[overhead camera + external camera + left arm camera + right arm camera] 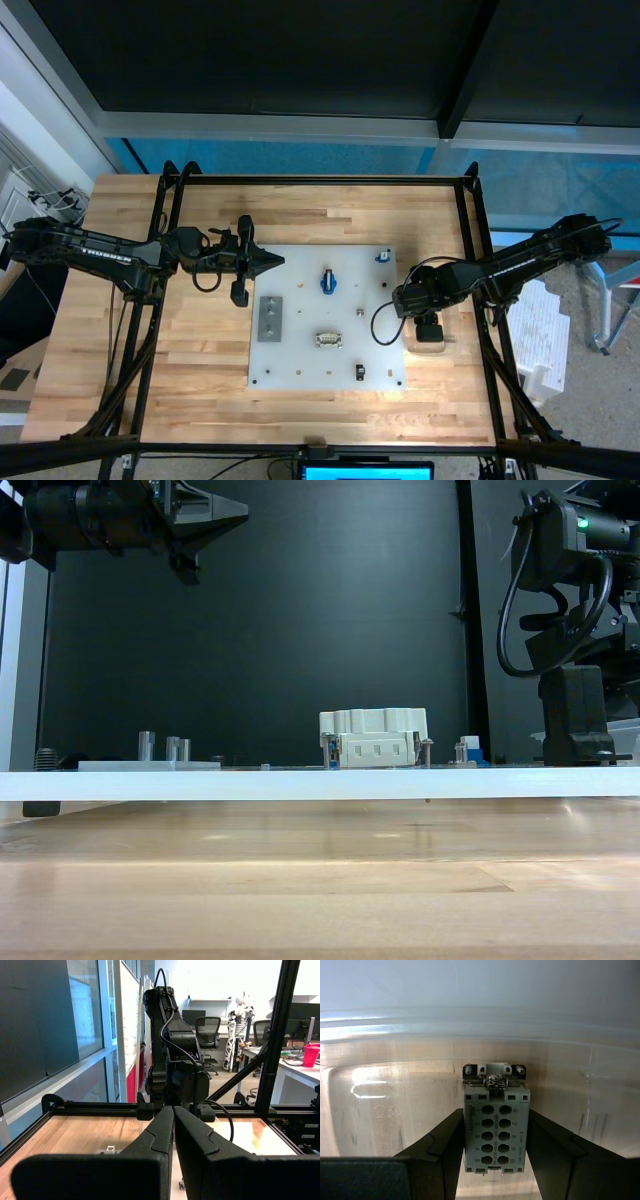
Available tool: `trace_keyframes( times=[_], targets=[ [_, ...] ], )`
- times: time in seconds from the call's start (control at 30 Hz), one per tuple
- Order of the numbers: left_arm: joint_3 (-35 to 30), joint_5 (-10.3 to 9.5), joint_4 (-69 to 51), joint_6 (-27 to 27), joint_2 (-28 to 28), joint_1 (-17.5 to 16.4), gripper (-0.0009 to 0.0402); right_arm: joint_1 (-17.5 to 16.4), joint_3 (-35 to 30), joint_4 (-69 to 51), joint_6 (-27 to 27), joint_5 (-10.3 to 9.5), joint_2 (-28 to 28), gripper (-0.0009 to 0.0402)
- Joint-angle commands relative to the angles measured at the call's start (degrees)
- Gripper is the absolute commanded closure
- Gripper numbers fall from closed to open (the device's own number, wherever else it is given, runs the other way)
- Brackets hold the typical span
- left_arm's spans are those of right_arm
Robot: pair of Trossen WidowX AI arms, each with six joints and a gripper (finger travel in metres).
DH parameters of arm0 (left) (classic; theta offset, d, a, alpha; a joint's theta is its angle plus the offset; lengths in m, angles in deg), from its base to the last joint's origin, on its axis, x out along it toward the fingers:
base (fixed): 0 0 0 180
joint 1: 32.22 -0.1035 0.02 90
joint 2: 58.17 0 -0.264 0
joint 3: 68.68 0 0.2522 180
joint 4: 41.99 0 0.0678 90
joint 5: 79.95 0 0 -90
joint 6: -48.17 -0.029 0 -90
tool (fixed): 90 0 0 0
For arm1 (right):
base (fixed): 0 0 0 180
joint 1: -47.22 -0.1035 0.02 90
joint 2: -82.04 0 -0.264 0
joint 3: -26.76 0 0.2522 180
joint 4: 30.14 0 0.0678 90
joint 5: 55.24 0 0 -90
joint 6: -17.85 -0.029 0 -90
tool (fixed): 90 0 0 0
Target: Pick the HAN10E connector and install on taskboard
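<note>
One broad wooden tabletop [150,380] carries everything. The white taskboard [290,355] lies at its middle, and just off the board's right edge sits a clear tray [560,1060], where your work is. Your left pincer [268,262] hangs high over the board's far-left corner, fingers pressed together and well apart from the job, so leave it parked. Your right pincer [430,335] points down into the tray and pinches the HAN10E connector [496,1130], with a black finger flat against each long side and the screwed metal bracket out beyond the fingertips. I judge the step in hand to be the pick. Check that the grip is square and firm, then lift straight up until the block is free of the tray wall before you swing left, so it does not twist between the fingers. Aim for the beige block [327,341] with metal ends near the board's near edge, which I take to be its mate, and come down level over it. Some things are hidden from you. The high view covers the connector with the wrist, and the low view loses the fingertips behind the board's edge. No view shows the connector's underside, whether it rests on the tray floor, or the keying of the mate.
</note>
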Motion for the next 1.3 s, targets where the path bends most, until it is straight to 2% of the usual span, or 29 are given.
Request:
trace_keyframes(
  times=[0.03,0.2,0.43,0.73,1.0,1.3],
  targets=[
    [0.0,0.00,0.0,0.0,0.0,0.0,0.0392,0.0,-0.1,0.0,0.0,-0.04,0.0,0.0304],
    [0.0,0.00,0.0,0.0,0.0,0.0,0.0392,0.0,-0.6,-0.6,-0.2,-0.04,-0.2,0.0333],
    [0.0,0.00,0.0,0.0,0.0,0.0,0.0392,0.0,-3.7,-5.7,-0.2,0.00,-1.8,0.0350],
    [0.0,0.00,0.0,0.0,0.0,0.0,0.0392,0.0,-10.4,-14.4,-0.3,-0.02,-4.7,0.0359],
    [0.0,0.00,0.0,0.0,0.0,0.0,0.0392,0.0,-16.2,-20.7,-0.3,-0.02,-5.0,0.0359],
    [0.0,0.02,0.0,0.0,0.0,0.0,0.0392,0.0,-16.6,-21.0,-0.2,0.00,-5.0,0.0359]
  ],
)
